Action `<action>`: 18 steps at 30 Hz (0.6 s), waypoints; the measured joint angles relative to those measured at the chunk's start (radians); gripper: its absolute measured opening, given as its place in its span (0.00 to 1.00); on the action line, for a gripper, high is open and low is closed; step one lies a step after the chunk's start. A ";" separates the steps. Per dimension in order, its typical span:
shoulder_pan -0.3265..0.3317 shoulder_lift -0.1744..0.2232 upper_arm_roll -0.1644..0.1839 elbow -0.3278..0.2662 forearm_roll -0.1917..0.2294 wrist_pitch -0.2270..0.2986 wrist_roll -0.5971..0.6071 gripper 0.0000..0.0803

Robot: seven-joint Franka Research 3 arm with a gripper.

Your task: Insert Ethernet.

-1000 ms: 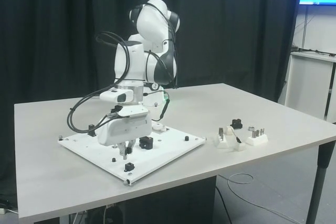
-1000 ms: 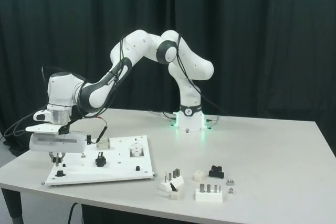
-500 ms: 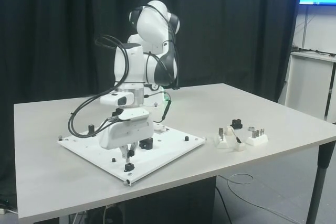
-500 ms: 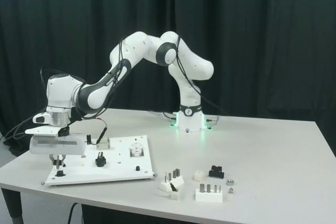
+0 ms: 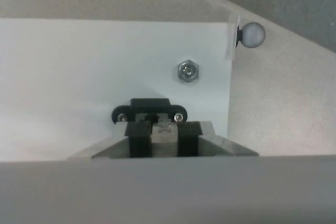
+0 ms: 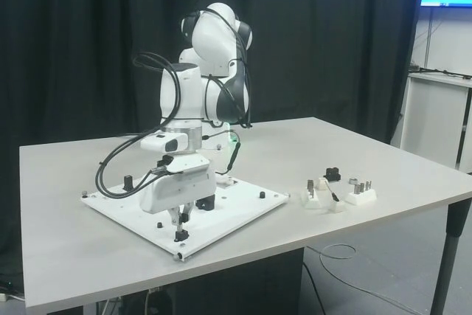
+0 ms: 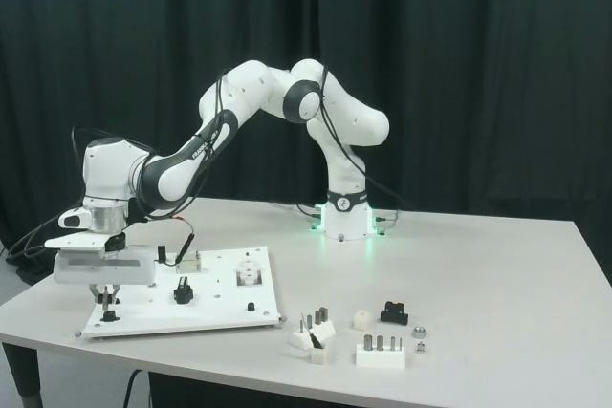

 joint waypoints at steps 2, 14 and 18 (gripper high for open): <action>0.000 0.001 0.000 0.002 0.000 -0.004 0.000 0.13; 0.001 0.020 -0.009 0.038 0.000 -0.040 0.000 0.13; 0.001 0.026 -0.013 0.047 0.000 -0.051 0.000 0.13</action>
